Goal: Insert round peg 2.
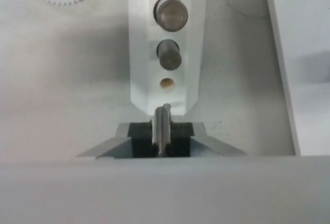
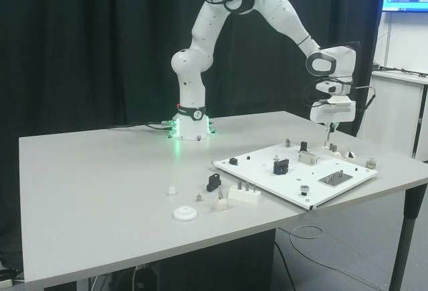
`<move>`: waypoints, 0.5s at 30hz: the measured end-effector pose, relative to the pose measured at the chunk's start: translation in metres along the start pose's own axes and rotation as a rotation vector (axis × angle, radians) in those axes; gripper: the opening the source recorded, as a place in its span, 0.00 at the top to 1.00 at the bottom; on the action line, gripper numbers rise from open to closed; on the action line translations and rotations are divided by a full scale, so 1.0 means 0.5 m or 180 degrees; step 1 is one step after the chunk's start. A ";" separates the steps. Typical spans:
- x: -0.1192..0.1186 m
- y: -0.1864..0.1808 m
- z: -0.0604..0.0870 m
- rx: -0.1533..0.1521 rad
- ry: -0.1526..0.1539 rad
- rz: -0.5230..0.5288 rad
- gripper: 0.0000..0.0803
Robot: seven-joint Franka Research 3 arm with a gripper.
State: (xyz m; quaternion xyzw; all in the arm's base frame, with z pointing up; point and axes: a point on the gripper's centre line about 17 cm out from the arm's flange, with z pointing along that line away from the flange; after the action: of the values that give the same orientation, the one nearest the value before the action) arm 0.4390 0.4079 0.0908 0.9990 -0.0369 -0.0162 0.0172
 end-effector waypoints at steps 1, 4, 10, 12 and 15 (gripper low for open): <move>-0.001 -0.001 -0.003 0.0003 0.0002 -0.0001 0.92; -0.003 -0.003 -0.012 0.0006 0.0005 -0.0004 0.92; -0.006 -0.005 -0.021 0.0012 0.0012 -0.0010 0.92; -0.006 -0.006 -0.023 0.0014 0.0014 -0.0010 0.92; -0.006 -0.007 -0.024 0.0016 0.0016 -0.0011 0.92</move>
State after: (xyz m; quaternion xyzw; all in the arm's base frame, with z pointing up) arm 0.4367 0.4118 0.1029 0.9992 -0.0351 -0.0136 0.0148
